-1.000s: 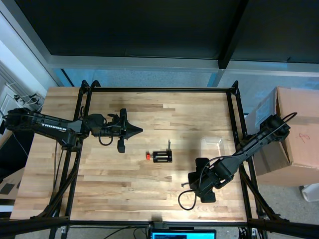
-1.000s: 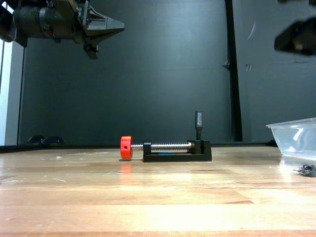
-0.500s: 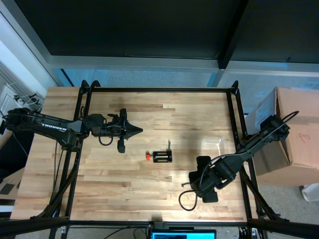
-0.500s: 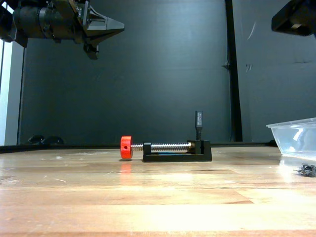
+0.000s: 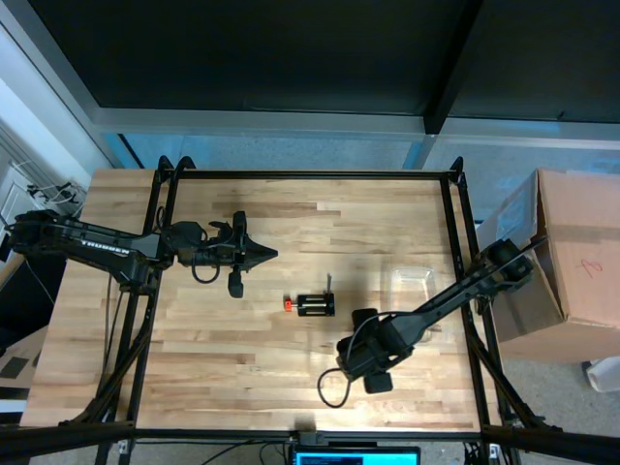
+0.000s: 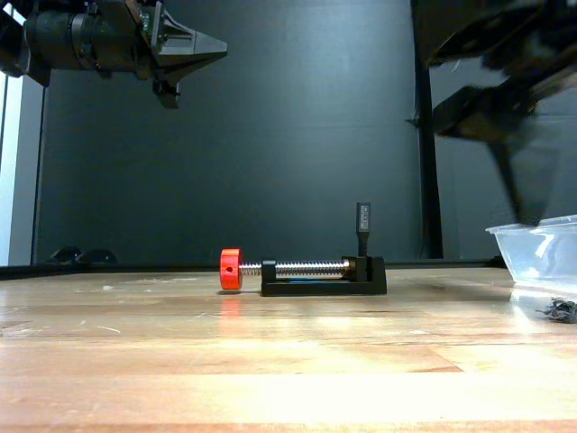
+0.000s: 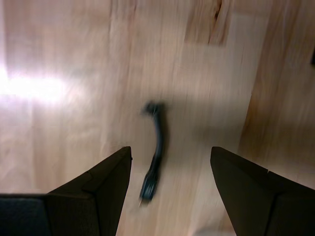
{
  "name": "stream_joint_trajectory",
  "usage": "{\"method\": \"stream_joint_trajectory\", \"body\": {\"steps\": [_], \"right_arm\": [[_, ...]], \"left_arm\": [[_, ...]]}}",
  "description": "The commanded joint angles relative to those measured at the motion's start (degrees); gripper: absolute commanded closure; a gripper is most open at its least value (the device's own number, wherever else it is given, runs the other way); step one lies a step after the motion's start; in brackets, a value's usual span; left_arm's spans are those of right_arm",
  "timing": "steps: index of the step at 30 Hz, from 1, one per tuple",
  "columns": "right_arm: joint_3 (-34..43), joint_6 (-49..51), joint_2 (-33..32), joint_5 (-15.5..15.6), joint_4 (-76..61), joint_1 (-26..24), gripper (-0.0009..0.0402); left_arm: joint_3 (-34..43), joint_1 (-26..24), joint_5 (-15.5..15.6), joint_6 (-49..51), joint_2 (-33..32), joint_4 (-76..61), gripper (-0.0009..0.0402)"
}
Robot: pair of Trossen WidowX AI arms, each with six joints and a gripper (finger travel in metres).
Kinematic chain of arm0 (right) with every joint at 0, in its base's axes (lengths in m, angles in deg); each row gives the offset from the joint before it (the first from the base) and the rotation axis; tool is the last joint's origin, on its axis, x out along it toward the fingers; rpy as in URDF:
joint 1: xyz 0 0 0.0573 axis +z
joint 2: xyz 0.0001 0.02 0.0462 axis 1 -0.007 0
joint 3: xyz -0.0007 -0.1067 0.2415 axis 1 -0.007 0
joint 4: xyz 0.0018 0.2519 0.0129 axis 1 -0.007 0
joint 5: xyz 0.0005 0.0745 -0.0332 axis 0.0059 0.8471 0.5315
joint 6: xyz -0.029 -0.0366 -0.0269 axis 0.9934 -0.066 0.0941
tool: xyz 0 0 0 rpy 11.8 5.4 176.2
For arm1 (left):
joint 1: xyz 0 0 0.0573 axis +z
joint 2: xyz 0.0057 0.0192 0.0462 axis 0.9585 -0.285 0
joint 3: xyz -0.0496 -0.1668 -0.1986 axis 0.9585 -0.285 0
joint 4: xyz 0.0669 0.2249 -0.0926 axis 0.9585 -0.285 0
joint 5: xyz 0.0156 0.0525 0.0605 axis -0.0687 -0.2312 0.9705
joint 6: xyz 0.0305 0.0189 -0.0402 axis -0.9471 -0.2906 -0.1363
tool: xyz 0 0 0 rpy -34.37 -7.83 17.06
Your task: Remove the USB-C connector from the USB-C receptacle and place in the container
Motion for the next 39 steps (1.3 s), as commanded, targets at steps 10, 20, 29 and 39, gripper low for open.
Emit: {"method": "stream_joint_trajectory", "body": {"steps": [10,20,29,39], "right_arm": [[-4.5,3.2,-3.5,1.0,9.7,-0.6,0.0170],[-6.8,5.5,-3.5,0.9,10.9,-0.7,0.0220],[-6.6,5.6,-3.2,1.4,10.9,-0.7,0.0380],[-6.7,4.8,-1.1,1.4,10.0,-0.6,0.0392]], "left_arm": [[0.0,0.0,0.0,0.0,0.0,0.0,0.0393],[0.0,0.0,0.0,0.0,0.0,0.0,0.0393],[0.0,0.0,0.0,0.0,0.0,0.0,0.0393],[0.0,0.0,0.0,0.0,0.0,0.0,0.0393]]}}
